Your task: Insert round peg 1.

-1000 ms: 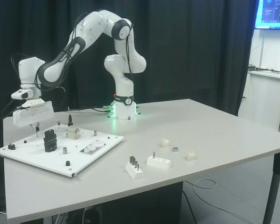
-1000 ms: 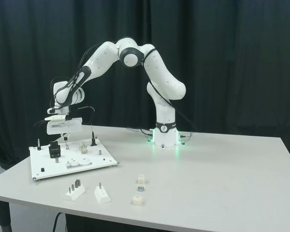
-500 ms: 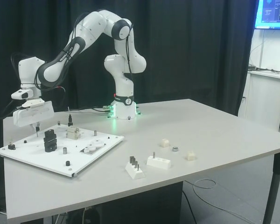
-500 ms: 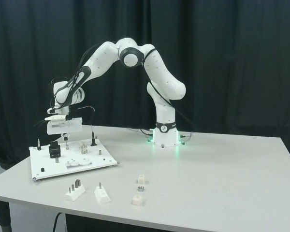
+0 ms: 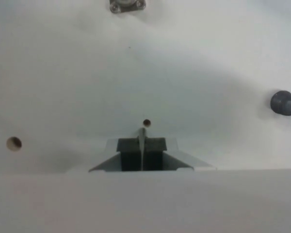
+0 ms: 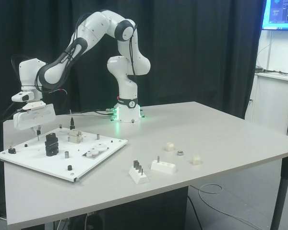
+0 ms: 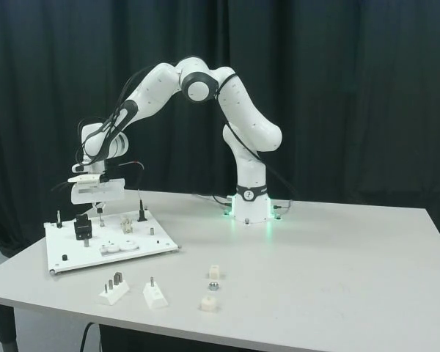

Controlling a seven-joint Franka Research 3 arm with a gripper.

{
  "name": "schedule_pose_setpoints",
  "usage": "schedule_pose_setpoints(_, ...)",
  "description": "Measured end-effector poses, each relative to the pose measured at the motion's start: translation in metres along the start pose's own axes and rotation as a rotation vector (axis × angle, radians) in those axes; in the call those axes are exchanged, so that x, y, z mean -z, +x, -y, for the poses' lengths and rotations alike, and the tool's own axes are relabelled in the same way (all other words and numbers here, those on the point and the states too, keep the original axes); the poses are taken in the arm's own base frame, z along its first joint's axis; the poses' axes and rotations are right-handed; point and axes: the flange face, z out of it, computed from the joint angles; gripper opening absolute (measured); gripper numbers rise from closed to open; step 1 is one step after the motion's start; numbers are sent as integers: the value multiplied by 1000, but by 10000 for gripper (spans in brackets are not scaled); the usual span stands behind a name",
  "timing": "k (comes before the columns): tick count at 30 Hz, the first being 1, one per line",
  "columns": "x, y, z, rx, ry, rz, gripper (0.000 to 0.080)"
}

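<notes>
I'm clamping my gripper (image 5: pixel 142 154) on the thin upright peg (image 5: pixel 142 137), hanging its tip just beside 1 small hole (image 5: pixel 146 123) in the white board (image 5: pixel 136 73).

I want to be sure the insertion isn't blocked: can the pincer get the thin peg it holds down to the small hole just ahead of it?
Probably yes. The pincer is shut on the peg, whose tip sits right beside the hole. The white board around the hole is bare, with nothing between them.
</notes>
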Motion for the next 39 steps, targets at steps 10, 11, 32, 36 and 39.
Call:
schedule_pose_setpoints(10, 0, 0, 0, 1, 1, -5, 17)
schedule_pose_setpoints(11, 0, 0, 0, 0, 1, -6, 17)
schedule_pose_setpoints(32, 0, 0, -1, 9, -5, -19, 17)
schedule_pose_setpoints(36, 0, 0, -1, 9, -5, -19, 17)
schedule_pose_setpoints(39, 0, 0, -1, 9, -5, -19, 17)
